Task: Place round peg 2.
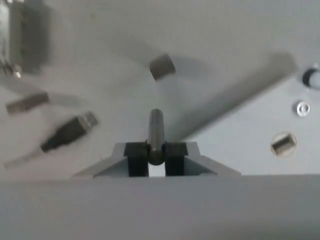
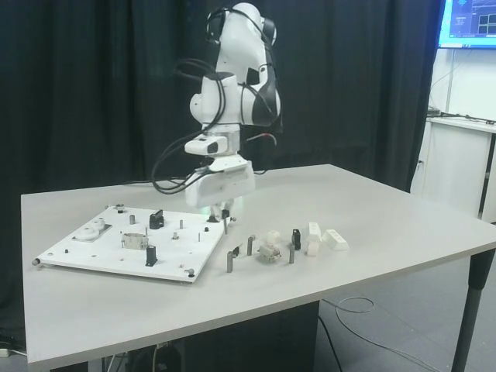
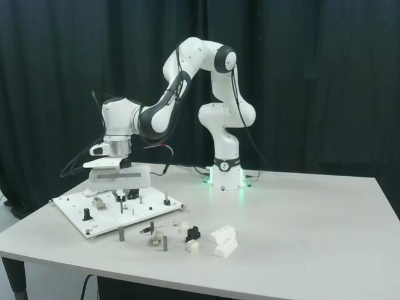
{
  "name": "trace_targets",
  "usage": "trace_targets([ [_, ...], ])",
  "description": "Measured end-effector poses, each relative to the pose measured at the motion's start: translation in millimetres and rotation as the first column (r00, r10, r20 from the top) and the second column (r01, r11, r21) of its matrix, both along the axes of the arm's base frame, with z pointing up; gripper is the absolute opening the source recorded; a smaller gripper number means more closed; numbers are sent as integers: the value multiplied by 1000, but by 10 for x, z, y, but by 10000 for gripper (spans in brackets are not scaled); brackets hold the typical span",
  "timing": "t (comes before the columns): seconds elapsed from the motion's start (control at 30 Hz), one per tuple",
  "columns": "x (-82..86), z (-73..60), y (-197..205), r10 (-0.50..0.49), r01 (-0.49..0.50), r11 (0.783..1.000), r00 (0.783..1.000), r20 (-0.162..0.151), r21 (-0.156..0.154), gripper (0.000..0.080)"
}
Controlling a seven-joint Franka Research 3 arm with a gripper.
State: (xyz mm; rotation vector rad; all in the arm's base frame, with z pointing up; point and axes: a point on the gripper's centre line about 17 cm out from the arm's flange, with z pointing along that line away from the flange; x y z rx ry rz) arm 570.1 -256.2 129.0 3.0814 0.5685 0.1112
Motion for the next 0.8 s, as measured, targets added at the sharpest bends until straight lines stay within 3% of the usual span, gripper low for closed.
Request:
trace_targets([
  [0.33,240,16,250,-5,5,1000,1000,10,-8,65],
  [0.8,518,-327,445,12,-13,999,1000,-17,-45,65],
])
